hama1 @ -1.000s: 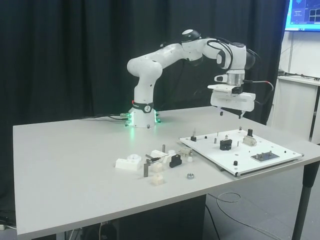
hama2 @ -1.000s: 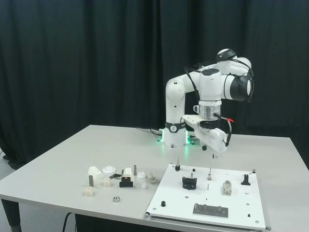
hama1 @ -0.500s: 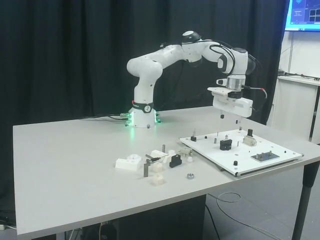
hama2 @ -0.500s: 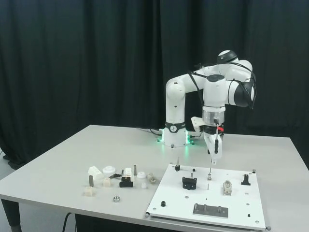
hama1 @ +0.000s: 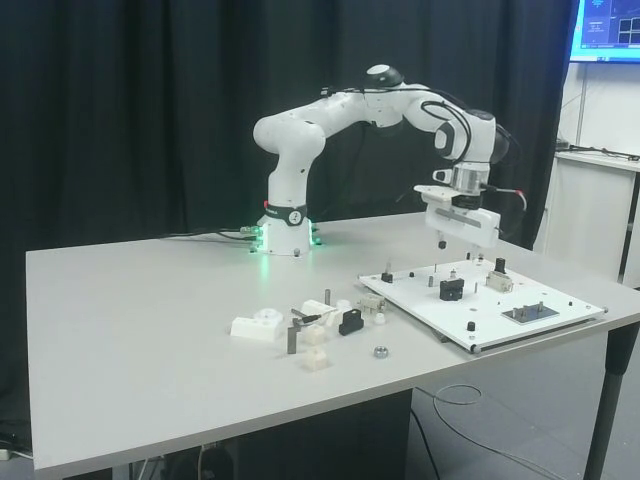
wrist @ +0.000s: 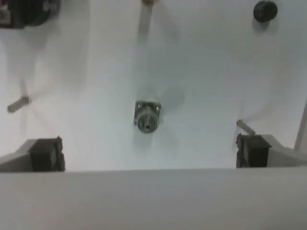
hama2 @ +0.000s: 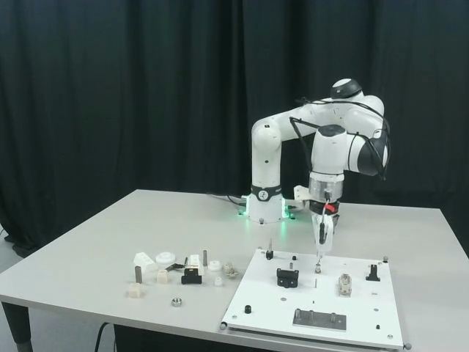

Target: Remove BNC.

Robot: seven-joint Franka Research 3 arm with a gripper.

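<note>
Directly below end effector (wrist: 149, 153): BNC (wrist: 147, 116); pegs (wrist: 18, 104) nearby.

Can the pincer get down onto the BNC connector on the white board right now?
Probably yes. In the wrist view the BNC connector stands alone on the white board, between the two open fingertips, with nothing over it. The pincer hangs just above that spot.

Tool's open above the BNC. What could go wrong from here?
1. In the wrist view the BNC sits off the line between the tool fingertips; descending straight, they may close on its edge and slip.
2. A thin pin stands right beside one fingertip; it could be struck on the way down.
3. No clamps visible on the white board; pulling might lift it.
</note>
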